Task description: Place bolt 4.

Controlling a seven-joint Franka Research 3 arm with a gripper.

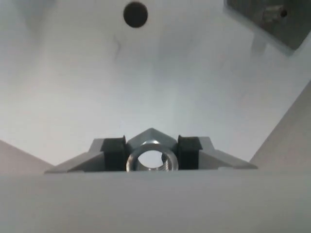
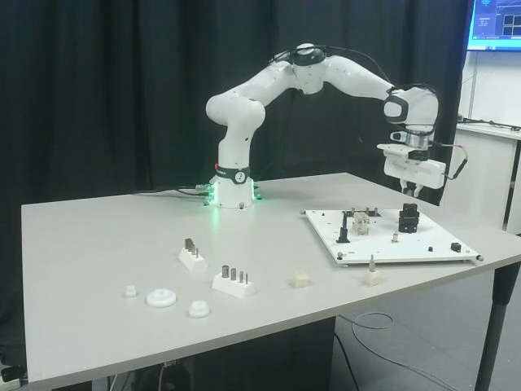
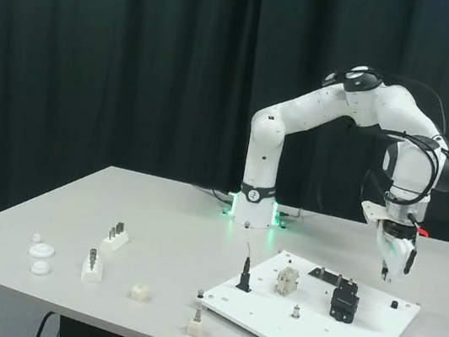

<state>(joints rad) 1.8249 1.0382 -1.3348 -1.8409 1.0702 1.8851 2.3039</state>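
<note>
Arm: one white arm (image 2: 326,77), bolted at the far side of the grey table (image 2: 98,244), reaching out to the right.
Gripper: the gripper (image 3: 393,268) hangs above the far right part of the white board (image 2: 423,248), clear of it — its two fingers are clamped on the bolt (image 1: 152,160).
Bolt: held between the black pads (image 1: 114,151); the wrist view looks straight into its hollow threaded end.
Board: one, on the right of the table, carrying several small black and grey fittings; one black hole (image 1: 135,14) in it shows below the gripper.
Holders: two white blocks (image 2: 234,282) left of the board, with upright pins — two in one, three in the other.
Discs: three white round parts (image 2: 162,299) near the left front edge.
Small blocks: two (image 2: 301,279) just off the board's near edge.
</note>
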